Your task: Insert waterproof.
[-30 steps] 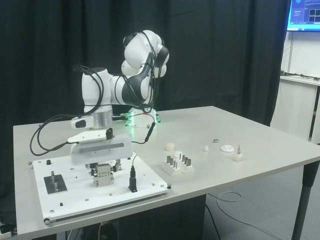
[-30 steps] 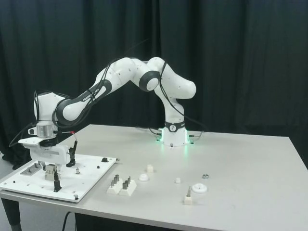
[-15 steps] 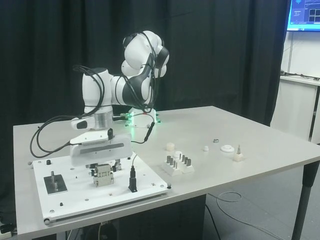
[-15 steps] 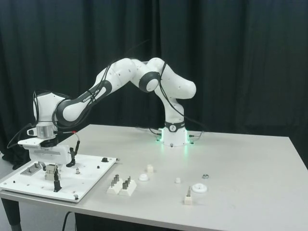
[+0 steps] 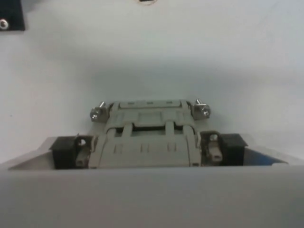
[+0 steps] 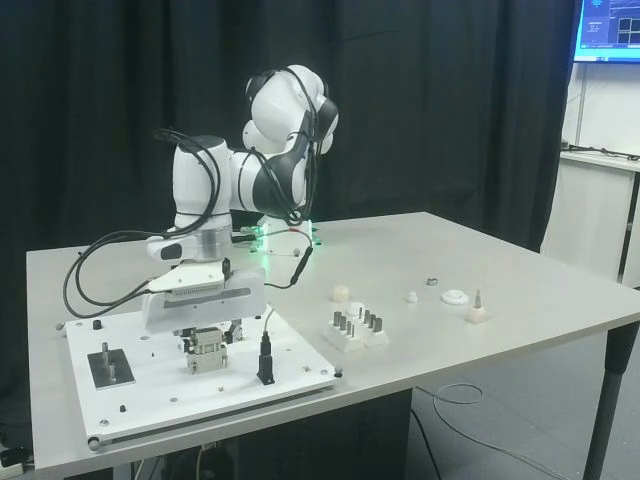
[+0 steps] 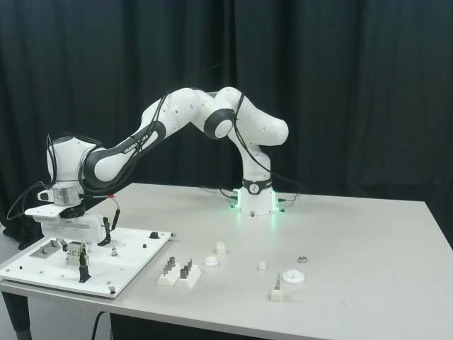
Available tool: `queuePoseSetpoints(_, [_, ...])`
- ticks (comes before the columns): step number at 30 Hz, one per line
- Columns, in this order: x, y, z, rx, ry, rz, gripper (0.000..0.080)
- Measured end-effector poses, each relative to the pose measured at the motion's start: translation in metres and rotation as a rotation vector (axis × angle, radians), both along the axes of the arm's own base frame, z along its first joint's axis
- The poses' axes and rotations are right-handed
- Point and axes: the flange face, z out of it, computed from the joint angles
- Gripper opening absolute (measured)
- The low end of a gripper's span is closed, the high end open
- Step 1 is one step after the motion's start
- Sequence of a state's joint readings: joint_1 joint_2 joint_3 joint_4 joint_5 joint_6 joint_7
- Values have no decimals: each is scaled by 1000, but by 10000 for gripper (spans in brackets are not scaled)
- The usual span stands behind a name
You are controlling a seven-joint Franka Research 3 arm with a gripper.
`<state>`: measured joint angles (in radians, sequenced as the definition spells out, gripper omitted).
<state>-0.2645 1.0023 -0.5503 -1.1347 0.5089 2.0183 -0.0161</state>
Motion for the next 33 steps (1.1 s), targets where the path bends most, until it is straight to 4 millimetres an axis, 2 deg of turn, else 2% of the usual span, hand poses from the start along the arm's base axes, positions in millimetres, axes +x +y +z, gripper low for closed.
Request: queuePoseSetpoints(33, [5,-1,-1,1,35,-42,623])
